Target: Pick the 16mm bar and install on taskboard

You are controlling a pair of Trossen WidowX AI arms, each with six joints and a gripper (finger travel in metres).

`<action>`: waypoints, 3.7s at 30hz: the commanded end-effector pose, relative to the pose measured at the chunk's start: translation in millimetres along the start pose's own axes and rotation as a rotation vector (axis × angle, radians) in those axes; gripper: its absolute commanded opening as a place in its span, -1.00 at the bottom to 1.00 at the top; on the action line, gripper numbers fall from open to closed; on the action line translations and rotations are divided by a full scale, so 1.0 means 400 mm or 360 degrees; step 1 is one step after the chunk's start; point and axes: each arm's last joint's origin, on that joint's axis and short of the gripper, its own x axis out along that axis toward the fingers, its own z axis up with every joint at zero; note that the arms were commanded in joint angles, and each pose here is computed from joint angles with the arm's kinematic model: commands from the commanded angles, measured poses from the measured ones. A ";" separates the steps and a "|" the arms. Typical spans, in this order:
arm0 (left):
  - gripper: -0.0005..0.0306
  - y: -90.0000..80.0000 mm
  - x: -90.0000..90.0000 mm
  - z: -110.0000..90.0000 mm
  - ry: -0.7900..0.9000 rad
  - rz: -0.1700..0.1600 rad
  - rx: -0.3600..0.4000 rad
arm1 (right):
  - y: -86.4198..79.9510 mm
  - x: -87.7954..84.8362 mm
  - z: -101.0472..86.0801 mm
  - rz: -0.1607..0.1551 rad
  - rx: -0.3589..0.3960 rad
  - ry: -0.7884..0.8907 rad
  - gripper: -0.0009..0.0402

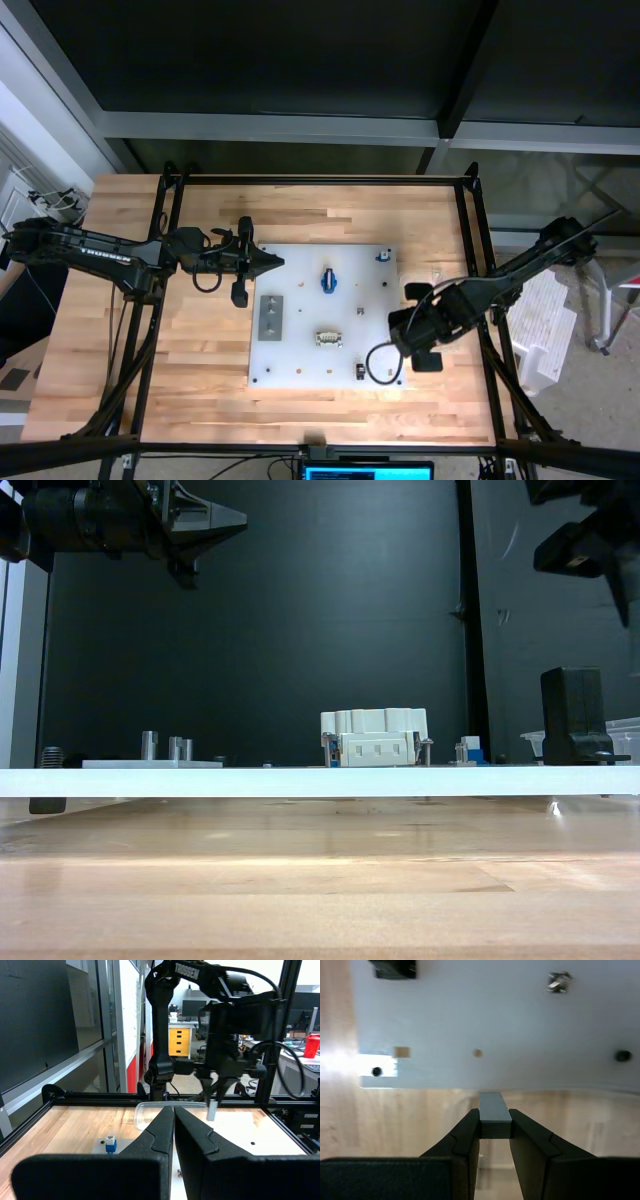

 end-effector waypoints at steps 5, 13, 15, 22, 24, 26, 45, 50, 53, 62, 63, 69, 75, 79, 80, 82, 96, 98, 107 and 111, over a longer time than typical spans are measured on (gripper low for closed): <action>-0.97 0.000 0.000 0.000 -0.0001 -0.0001 0.0001 | 0.056 0.021 0.025 -0.0004 -0.0022 0.0023 -0.94; -0.97 0.000 0.000 0.000 -0.0001 -0.0001 0.0001 | 0.102 0.051 0.042 0.0040 0.0021 0.0036 -0.94; -0.96 0.000 0.000 0.001 -0.0002 -0.0001 0.0001 | 0.110 0.055 0.045 0.0043 0.0023 0.0034 -0.94; -0.96 0.000 0.000 0.001 -0.0002 -0.0001 0.0001 | 0.138 0.069 0.059 0.0041 0.0033 0.0043 -0.94; -0.97 0.000 0.000 0.000 -0.0001 -0.0001 0.0001 | 0.145 0.074 0.063 0.0041 0.0028 0.0044 -0.94; -0.96 0.000 0.000 0.000 -0.0001 0.0000 0.0001 | 0.149 0.076 0.065 0.0042 0.0038 0.0042 -0.94; -0.96 0.000 0.000 0.000 -0.0001 -0.0001 0.0001 | 0.187 0.110 0.065 0.0022 0.0020 0.0030 -0.94; -0.96 0.000 0.000 0.000 -0.0001 0.0000 0.0001 | 0.191 0.109 0.062 0.0013 0.0014 0.0022 -0.94; -0.96 0.000 0.000 0.000 -0.0001 -0.0001 0.0001 | 0.192 0.109 0.062 0.0004 0.0011 0.0015 -0.94; -0.97 0.000 0.000 0.000 -0.0001 0.0000 0.0001 | 0.195 0.109 0.060 0.0006 0.0016 0.0015 -0.94; -0.97 0.000 0.000 0.000 -0.0001 -0.0001 0.0001 | 0.197 0.115 0.060 -0.0002 0.0013 0.0024 -0.94; -0.97 0.000 0.000 0.000 -0.0001 0.0000 0.0001 | 0.199 0.117 0.059 -0.0003 0.0014 0.0027 -0.94; -0.97 0.000 0.000 0.000 -0.0001 -0.0001 0.0001 | 0.200 0.121 0.059 -0.0007 0.0017 0.0033 -0.94; -0.96 0.000 0.000 0.000 -0.0001 -0.0001 0.0001 | 0.203 0.130 0.060 -0.0014 0.0014 0.0042 -0.94; -0.97 0.000 0.000 0.000 -0.0001 -0.0001 0.0001 | 0.204 0.131 0.060 -0.0013 0.0013 0.0040 -0.94; -0.96 0.000 0.000 0.000 -0.0001 0.0000 0.0001 | 0.205 0.131 0.061 -0.0008 0.0011 0.0034 -0.94; -0.97 0.000 0.000 0.000 -0.0001 -0.0001 0.0001 | 0.204 0.138 0.059 -0.0007 0.0012 0.0032 -0.94; -0.96 0.000 0.000 0.000 -0.0001 -0.0001 0.0001 | 0.204 0.140 0.058 -0.0008 0.0012 0.0033 -0.94; -0.96 0.000 0.000 0.000 -0.0001 0.0000 0.0001 | 0.205 0.144 0.058 -0.0002 0.0014 0.0024 -0.94; -0.96 0.000 0.000 0.000 -0.0001 0.0000 0.0001 | 0.205 0.149 0.057 0.0002 0.0015 0.0021 -0.94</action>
